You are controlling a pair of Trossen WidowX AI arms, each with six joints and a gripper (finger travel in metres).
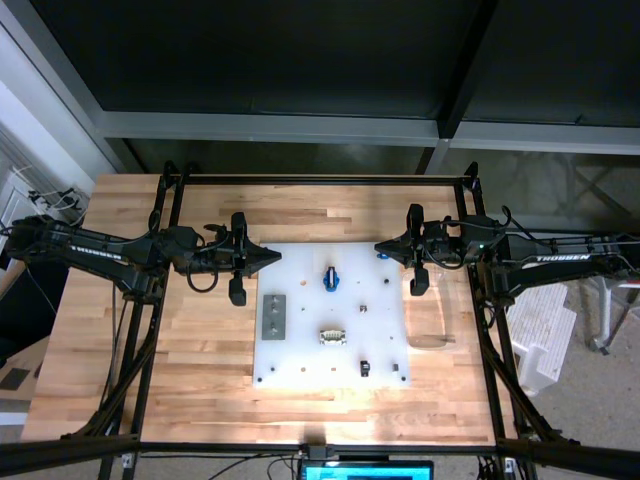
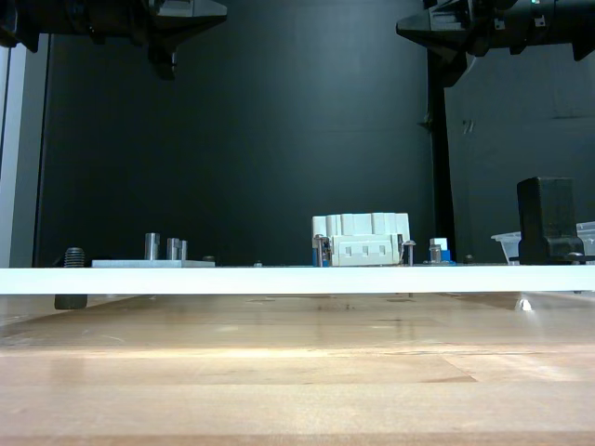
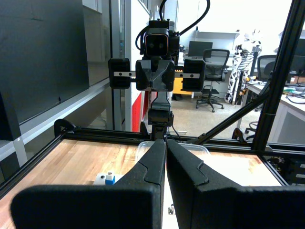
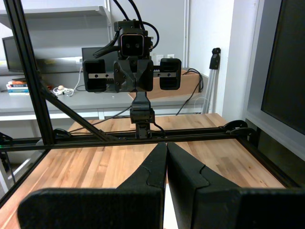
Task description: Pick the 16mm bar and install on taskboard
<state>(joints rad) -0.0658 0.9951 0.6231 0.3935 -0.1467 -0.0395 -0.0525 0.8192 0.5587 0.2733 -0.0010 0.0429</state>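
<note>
The white taskboard [image 1: 300, 360] lies mid-table. On its left part sits a grey plate [image 1: 274, 318]; in the low view short metal bars [image 2: 152, 246] stand upright in that plate [image 2: 121, 264]. I cannot tell which of them is the 16mm bar. My left gripper [image 1: 278, 258] hovers high over the board's left edge, shut and holding nothing; it also shows in the low view [image 2: 218, 14] and the left wrist view [image 3: 165, 143]. My right gripper [image 1: 378, 247] hangs shut and empty over the board's far right corner, seen too in the low view [image 2: 402, 28] and the right wrist view [image 4: 167, 143].
On the board are a blue part [image 1: 331, 277], a white connector [image 1: 333, 337] and a small black block [image 1: 366, 367]. A clear plastic tray [image 1: 437, 322] lies on the wood right of the board. Black frame rails [image 1: 320, 180] border the table.
</note>
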